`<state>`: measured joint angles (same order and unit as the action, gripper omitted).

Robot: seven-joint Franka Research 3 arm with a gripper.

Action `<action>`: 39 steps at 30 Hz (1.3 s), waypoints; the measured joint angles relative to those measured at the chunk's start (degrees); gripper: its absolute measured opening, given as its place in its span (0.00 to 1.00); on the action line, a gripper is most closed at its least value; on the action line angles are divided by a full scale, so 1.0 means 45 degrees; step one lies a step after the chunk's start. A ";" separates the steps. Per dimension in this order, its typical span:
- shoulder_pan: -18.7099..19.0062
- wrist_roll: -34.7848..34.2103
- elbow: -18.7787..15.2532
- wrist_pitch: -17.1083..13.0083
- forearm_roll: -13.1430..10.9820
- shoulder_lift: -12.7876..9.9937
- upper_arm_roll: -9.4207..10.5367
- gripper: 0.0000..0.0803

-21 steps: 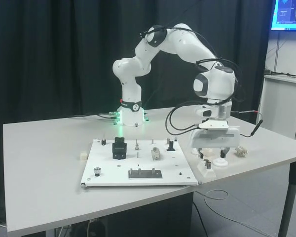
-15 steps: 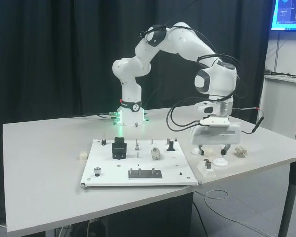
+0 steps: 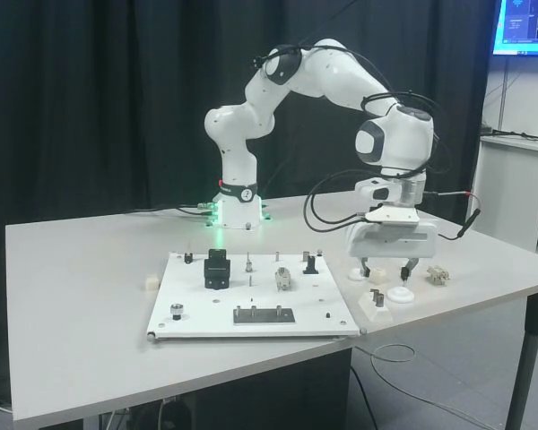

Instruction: Remove D-SUB.

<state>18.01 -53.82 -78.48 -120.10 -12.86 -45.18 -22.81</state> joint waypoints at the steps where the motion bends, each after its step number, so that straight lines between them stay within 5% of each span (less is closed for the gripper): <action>1: -0.0008 0.0000 0.0006 0.0006 0.0008 0.0000 0.0000 1.00; 39: -0.0191 0.0001 0.0126 0.0401 0.0294 0.0245 0.0000 1.00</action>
<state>17.15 -53.82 -77.91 -118.29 -11.54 -44.07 -22.81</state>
